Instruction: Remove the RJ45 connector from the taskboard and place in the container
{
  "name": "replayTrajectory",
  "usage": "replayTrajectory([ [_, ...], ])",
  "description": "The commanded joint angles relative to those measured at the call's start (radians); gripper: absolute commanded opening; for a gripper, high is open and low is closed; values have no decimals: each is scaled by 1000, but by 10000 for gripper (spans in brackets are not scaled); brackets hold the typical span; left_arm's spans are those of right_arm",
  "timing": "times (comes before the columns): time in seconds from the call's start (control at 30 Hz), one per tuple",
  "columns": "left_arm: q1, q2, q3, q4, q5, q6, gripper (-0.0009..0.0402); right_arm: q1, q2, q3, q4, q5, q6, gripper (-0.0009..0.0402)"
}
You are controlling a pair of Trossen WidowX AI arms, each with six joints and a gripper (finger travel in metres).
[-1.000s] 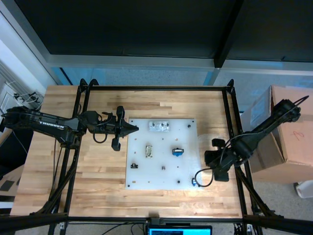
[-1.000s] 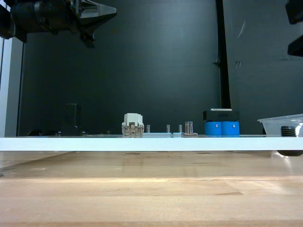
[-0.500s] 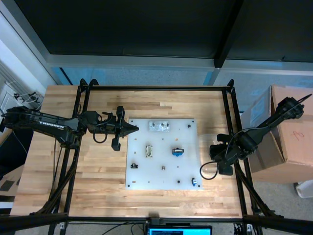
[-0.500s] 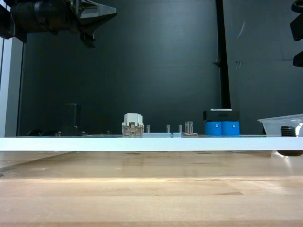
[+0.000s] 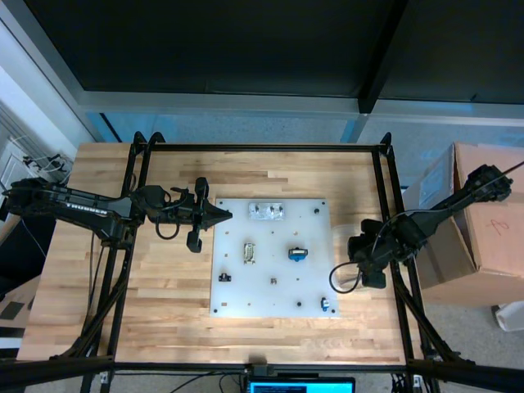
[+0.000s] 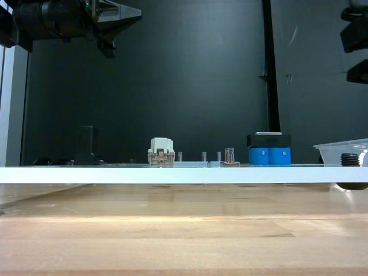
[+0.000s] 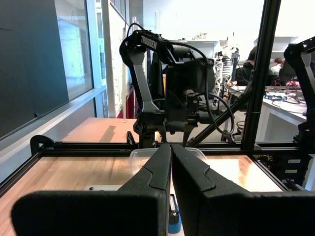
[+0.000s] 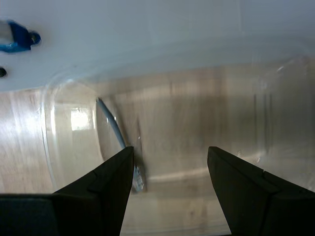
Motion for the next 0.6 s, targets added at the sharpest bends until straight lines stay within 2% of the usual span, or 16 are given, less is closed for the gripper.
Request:
replayTrajectory([
  [0.03,0,0,0,0,0,0,0,-72,1,31,16,3,-81,192],
  [0.23,0,0,0,0,0,0,0,-214,1,92,168,37,-285,170],
  [0.37,0,0,0,0,0,0,0,-302,-1,105,318,35,-404,155],
  [0.5,0,0,0,0,0,0,0,-384,-1,104,444,3,-489,140],
  [0.6,0,0,0,0,0,0,0,-439,-1,103,558,-45,-565,128],
])
